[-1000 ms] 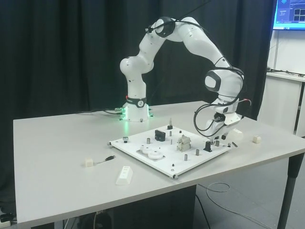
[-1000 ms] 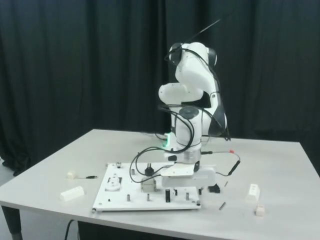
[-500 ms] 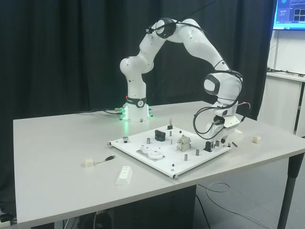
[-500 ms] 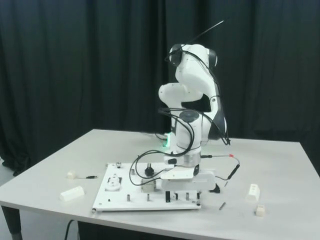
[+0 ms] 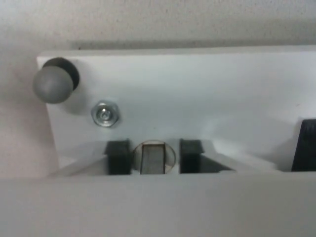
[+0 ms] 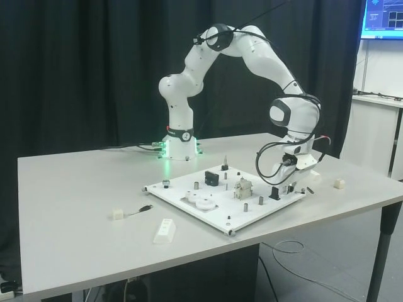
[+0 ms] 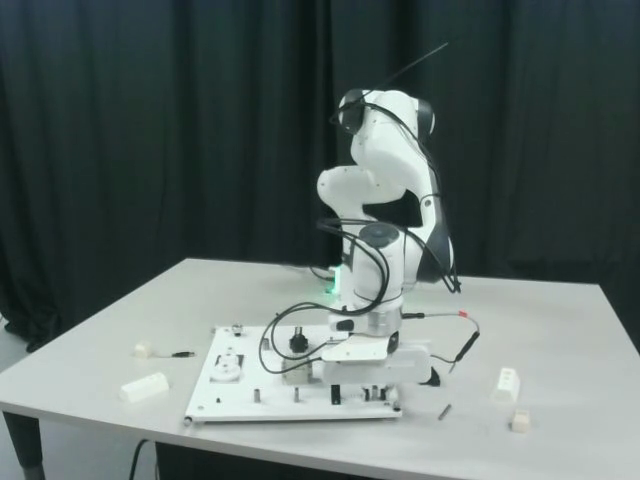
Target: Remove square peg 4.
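**Gripper straddles the peg, nothing lifted yet**

Gripper point(image 5: 153, 157) hangs low over the corner of the white board point(image 5: 207, 89), its two black fingertips point(image 5: 117, 156) apart, one on each side of square peg 4 point(image 5: 151, 158). No contact shows. The peg sits in its round socket, so removal looks barely begun: closing, gripping and pulling up all remain. The wrist body cuts off the peg's base and the finger shafts. Both room views hide the peg behind the hand.
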Action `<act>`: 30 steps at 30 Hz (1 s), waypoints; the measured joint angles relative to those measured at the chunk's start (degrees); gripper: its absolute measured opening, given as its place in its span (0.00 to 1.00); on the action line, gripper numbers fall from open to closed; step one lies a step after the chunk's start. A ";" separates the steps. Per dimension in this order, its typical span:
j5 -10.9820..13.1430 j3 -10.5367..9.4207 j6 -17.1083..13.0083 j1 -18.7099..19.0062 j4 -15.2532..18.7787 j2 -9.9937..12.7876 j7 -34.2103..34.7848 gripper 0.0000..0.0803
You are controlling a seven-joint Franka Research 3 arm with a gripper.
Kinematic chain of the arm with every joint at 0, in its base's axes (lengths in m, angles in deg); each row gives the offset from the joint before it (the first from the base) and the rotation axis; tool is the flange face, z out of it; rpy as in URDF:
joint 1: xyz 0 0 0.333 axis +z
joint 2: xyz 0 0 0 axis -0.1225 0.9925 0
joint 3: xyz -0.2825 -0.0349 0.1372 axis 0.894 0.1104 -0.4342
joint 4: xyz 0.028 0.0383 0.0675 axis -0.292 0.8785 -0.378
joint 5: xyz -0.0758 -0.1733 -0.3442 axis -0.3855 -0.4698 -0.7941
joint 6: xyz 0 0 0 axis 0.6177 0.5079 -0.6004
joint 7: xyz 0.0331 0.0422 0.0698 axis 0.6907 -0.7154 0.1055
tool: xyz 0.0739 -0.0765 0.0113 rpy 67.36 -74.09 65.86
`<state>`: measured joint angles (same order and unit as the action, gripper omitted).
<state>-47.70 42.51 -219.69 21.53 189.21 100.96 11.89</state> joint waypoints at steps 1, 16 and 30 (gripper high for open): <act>0.00 -0.01 0.00 0.00 0.00 0.00 0.00 0.35; -0.02 -0.02 0.87 -0.14 -0.06 -0.75 0.00 0.12; -1.11 0.44 6.18 -0.48 -0.59 -5.44 0.00 0.12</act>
